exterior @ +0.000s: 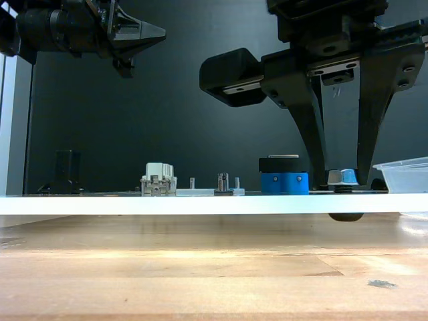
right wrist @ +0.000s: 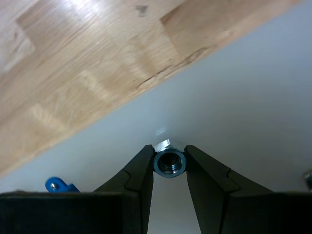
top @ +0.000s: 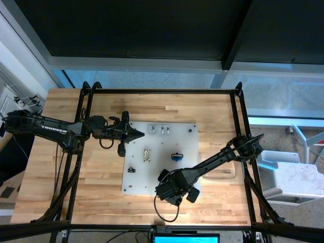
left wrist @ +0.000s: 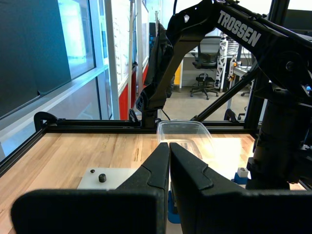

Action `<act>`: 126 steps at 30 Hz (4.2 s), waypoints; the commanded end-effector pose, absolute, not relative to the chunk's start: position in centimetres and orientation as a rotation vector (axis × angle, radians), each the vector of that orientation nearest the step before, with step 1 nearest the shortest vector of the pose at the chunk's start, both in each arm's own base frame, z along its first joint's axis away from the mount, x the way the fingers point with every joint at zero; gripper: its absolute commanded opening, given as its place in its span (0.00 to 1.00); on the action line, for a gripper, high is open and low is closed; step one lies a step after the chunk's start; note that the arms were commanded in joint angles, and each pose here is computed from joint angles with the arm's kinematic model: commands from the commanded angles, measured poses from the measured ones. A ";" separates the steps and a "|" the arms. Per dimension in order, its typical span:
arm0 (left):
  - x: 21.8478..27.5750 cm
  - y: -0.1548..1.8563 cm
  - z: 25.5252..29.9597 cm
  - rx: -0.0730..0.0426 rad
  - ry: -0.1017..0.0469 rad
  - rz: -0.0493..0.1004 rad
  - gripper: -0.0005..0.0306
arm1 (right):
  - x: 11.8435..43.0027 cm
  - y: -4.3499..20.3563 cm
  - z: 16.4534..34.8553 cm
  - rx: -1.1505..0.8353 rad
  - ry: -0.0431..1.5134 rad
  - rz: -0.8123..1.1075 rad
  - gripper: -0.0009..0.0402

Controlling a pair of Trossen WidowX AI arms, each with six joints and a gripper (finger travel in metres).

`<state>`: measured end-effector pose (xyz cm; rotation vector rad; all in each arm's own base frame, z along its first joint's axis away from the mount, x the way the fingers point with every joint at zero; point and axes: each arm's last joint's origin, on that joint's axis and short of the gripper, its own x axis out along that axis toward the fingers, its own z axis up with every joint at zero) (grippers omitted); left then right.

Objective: Pick the M12 fastener and fasten on the M12 threads

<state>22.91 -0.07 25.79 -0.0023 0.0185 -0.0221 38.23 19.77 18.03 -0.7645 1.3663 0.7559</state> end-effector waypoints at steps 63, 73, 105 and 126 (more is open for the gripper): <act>22.92 -0.07 25.80 -0.002 0.018 -0.022 0.02 | 38.3 19.7 17.9 1.383 1.097 -1.284 0.09; 22.92 -0.07 25.80 -0.002 0.018 -0.022 0.02 | 38.2 19.6 18.0 1.592 0.938 -1.485 0.09; 22.92 -0.06 25.80 -0.002 0.018 -0.022 0.02 | 38.2 19.7 18.0 2.015 0.488 -1.892 0.09; 22.92 -0.07 25.80 -0.002 0.018 -0.022 0.02 | 38.0 19.4 18.0 1.970 0.492 -1.905 0.09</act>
